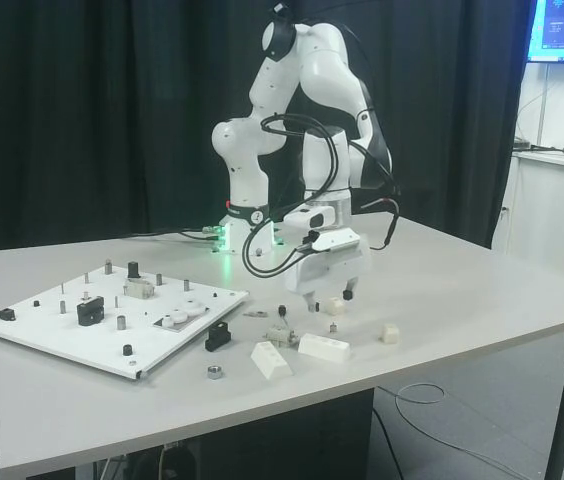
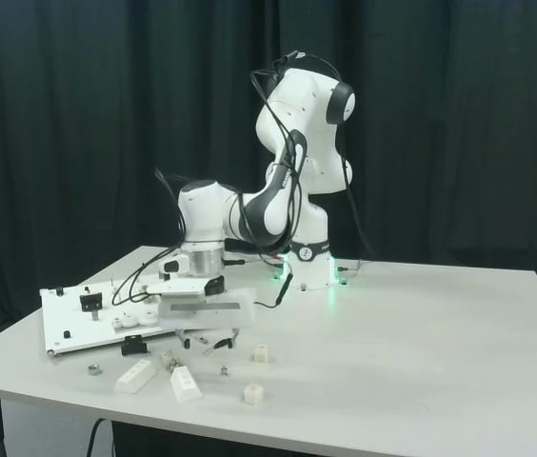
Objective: Remove round peg 4.
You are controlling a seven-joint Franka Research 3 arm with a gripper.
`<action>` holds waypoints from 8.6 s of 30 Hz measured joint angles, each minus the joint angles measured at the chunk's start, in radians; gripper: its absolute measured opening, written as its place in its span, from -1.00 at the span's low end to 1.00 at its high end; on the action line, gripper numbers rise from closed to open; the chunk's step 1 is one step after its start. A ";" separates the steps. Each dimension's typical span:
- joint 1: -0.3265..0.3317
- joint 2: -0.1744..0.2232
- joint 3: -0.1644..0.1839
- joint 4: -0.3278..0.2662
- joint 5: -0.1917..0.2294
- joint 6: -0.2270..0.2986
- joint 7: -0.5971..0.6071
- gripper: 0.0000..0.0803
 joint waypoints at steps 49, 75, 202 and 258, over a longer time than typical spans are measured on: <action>-0.199 -0.134 -0.084 0.022 -0.326 -0.122 -0.156 0.99; -0.413 -0.120 -0.093 0.047 -0.331 -0.159 -0.383 0.99; -0.698 0.241 -0.022 0.270 0.141 -0.217 -1.102 -0.50; -0.699 0.241 -0.024 0.270 0.144 -0.216 -1.091 -0.63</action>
